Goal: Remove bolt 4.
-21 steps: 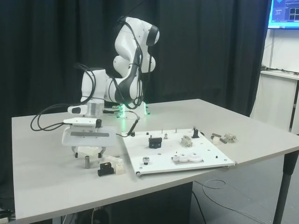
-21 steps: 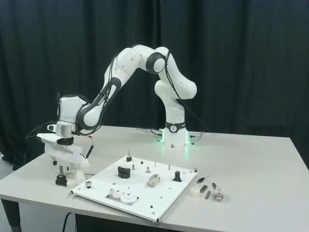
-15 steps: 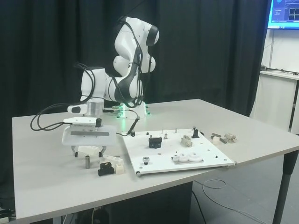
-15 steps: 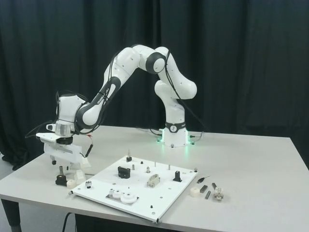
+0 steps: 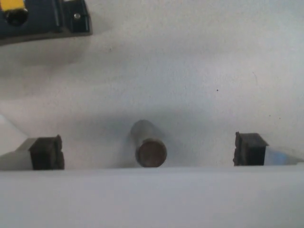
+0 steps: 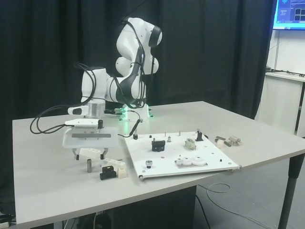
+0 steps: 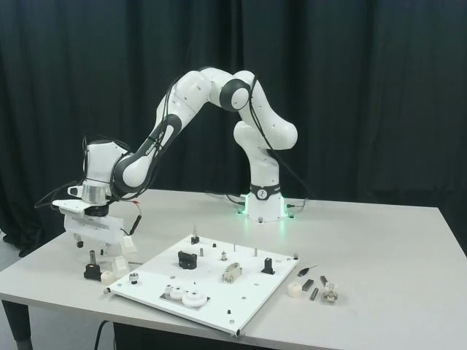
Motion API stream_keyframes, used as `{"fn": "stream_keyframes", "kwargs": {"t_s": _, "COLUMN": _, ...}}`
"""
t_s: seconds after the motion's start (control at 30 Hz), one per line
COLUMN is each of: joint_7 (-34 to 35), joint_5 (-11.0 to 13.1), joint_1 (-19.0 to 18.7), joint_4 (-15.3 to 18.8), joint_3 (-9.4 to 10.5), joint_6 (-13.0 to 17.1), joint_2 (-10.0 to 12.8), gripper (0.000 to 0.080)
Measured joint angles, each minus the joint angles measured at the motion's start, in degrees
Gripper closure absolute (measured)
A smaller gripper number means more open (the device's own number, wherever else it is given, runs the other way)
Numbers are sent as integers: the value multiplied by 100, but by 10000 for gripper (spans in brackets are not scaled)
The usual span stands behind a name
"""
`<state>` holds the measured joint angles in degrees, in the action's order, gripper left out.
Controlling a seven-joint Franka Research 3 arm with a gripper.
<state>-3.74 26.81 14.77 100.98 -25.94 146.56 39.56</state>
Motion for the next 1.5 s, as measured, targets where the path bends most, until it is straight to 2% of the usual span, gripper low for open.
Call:
{"fn": "stream_keyframes", "kwargs": {"t_s": 0.37, "joint_7": -233, "joint_5": 10, "joint_1": 2, "joint_4": 0, "joint_3": 0, "joint_6": -37, "joint_2": 4, "gripper": 3}}
{"fn": "stream_keyframes", "kwargs": {"t_s": 0.6, "joint_7": 15, "joint_5": 328, "joint_1": 7, "joint_4": -1, "joint_3": 0, "joint_6": -37, "joint_2": 6, "gripper": 3}}
{"fn": "stream_keyframes", "kwargs": {"t_s": 0.83, "joint_7": 120, "joint_5": 509, "joint_1": -10, "joint_4": -57, "joint_3": 0, "joint_6": -79, "joint_2": 0, "gripper": 3}}
{"fn": "stream_keyframes", "kwargs": {"t_s": 1.13, "joint_7": 324, "joint_5": 523, "joint_1": -98, "joint_4": -205, "joint_3": 2, "joint_6": -325, "joint_2": -79, "gripper": 3}}
{"fn": "stream_keyframes", "kwargs": {"t_s": 1.5, "joint_7": 933, "joint_5": 523, "joint_1": -379, "joint_4": -284, "joint_3": 2, "joint_6": -597, "joint_2": -306, "gripper": 3}}
